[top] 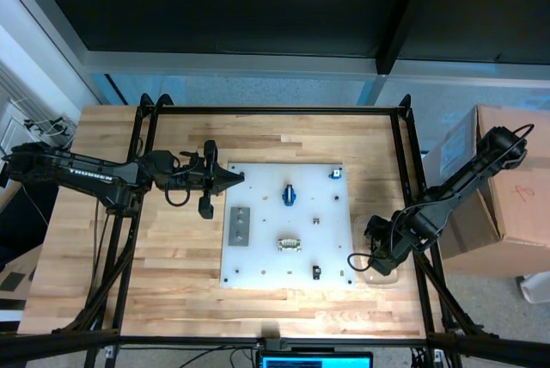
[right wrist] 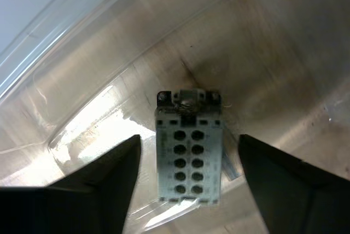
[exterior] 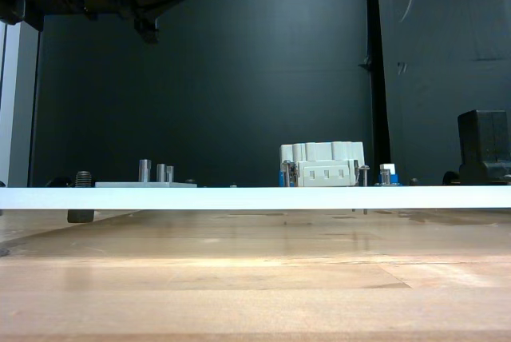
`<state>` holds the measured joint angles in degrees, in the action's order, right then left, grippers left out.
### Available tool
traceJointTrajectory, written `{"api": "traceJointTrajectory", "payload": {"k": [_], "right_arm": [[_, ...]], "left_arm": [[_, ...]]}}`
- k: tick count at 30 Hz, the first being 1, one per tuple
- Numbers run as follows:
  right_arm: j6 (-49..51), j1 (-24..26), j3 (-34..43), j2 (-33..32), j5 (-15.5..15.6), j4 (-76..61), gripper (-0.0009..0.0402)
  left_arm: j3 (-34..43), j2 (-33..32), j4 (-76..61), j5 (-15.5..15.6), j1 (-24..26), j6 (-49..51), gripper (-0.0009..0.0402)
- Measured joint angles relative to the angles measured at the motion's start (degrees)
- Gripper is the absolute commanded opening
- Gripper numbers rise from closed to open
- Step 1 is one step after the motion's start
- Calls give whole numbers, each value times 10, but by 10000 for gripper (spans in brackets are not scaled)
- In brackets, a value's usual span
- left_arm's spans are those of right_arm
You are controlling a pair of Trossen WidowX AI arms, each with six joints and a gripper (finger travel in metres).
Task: Remove the HAN10E connector from the taskboard and place in the container
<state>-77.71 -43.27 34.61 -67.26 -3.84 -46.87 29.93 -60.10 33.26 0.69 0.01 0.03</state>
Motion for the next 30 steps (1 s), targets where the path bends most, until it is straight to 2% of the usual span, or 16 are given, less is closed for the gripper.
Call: {"api": "traceJointTrajectory", "payload": {"k": [3, 6, 17, 26, 30], "right_arm": [[0, 0, 11, 0, 7, -8, 336], [0, 0, 36, 0, 9, -46, 338], [20, 0, 137, 0, 9, -183, 308], [34, 3, 143, 1, 2, -181, 285], [61, 30, 144, 8, -20, -172, 274]], "left_arm": [[0, 0, 0, 0, 0, 0, 0], [0, 0, 0, 0, 0, 0, 0], [0, 0, 0, 0, 0, 0, 0], [0, 0, 0, 0, 0, 0, 0], [0, 0, 0, 0, 0, 0, 0]]}}
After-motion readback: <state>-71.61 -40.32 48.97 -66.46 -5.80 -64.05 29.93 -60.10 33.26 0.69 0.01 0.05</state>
